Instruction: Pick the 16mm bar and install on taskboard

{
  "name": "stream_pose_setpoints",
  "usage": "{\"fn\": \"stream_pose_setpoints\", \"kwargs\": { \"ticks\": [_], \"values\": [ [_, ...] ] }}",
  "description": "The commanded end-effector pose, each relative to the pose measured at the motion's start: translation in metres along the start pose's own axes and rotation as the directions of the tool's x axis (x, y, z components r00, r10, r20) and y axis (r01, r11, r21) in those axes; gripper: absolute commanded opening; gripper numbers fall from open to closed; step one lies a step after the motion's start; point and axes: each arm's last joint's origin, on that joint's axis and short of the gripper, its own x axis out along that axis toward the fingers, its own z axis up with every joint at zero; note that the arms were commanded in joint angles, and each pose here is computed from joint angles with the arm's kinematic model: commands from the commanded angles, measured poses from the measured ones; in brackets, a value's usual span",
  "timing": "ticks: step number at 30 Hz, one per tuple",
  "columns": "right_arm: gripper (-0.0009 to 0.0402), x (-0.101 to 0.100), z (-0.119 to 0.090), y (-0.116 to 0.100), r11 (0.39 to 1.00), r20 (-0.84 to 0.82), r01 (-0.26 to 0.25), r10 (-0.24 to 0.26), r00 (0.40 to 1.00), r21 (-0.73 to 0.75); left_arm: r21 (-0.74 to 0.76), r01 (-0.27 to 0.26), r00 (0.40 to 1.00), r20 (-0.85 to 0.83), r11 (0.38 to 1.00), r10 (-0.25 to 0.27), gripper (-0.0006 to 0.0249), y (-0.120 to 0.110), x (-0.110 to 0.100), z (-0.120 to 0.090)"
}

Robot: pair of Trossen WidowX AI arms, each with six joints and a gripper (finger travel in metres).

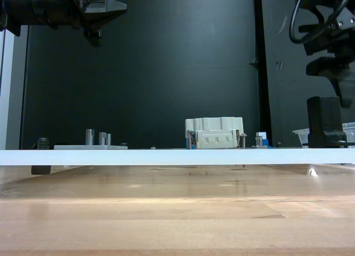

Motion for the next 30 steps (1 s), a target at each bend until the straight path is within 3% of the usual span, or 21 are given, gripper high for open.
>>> {"fn": "stream_pose_setpoints", "kwargs": {
  "ticks": [1,16,30],
  "values": [
    [0.0231,0.005,-0.002,0.002,1.000,-0.006,0.000,0.000,1.000,-0.004,0.000,0.000,1.000,0.001,1.000,0.000,0.0000,0.000,0.000,0.000],
    [0.0231,0.022,-0.006,0.006,1.000,0.000,-0.001,0.001,1.000,-0.016,0.000,0.000,1.000,0.001,1.000,0.000,0.0000,0.000,0.000,0.000],
    [0.0231,0.024,-0.007,0.005,1.000,0.002,0.024,-0.024,1.000,-0.019,0.000,0.000,1.000,0.001,1.000,0.000,0.0000,0.000,0.000,0.000]
  ]
}}
